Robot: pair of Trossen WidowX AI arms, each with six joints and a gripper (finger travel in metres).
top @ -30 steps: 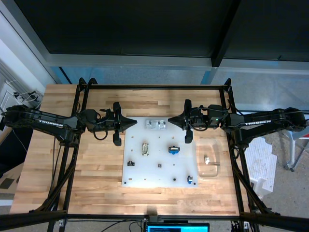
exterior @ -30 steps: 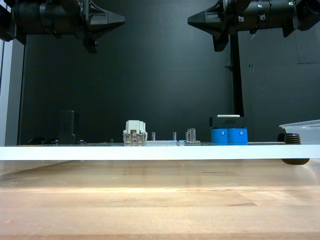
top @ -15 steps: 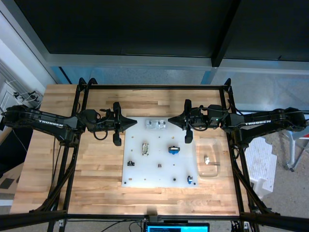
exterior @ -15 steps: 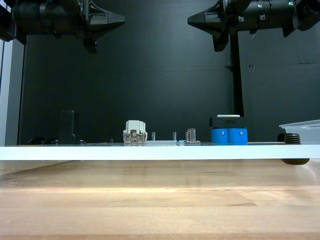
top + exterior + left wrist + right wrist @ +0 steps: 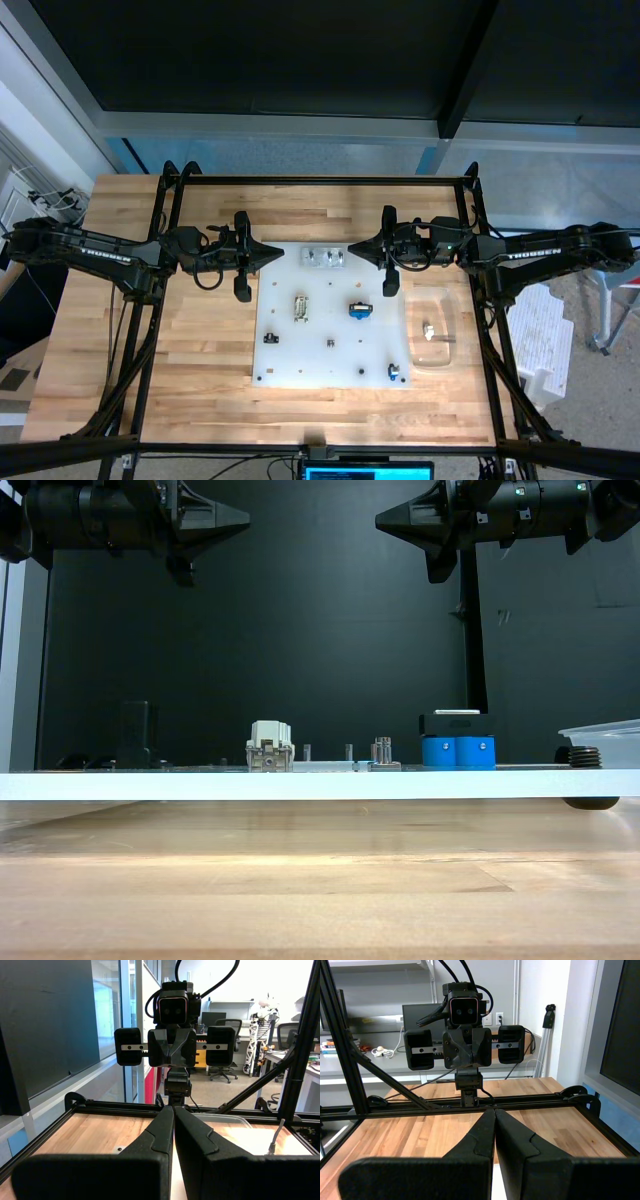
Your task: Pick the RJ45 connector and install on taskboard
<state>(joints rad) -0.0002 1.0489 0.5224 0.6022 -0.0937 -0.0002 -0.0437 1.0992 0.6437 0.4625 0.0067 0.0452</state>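
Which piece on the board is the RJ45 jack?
The shut left hand and shut right hand hover over the far edge of the white board. Go to that board's near right corner, beside the clear tray: the jack is the small blue piece there, smaller than the blue part mid-board.

Black arms [image 5: 60,243], white TROSSEN lettering [image 5: 527,253] — left end effector [image 5: 279,256] and right end effector [image 5: 352,248] wedge-tipped.

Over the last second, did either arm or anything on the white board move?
Nothing visibly changed. The left gripper and the right gripper are shut and parked above the far edge of the white task board, tips facing each other. The clear plastic tray and the small blue jack sit where they were.
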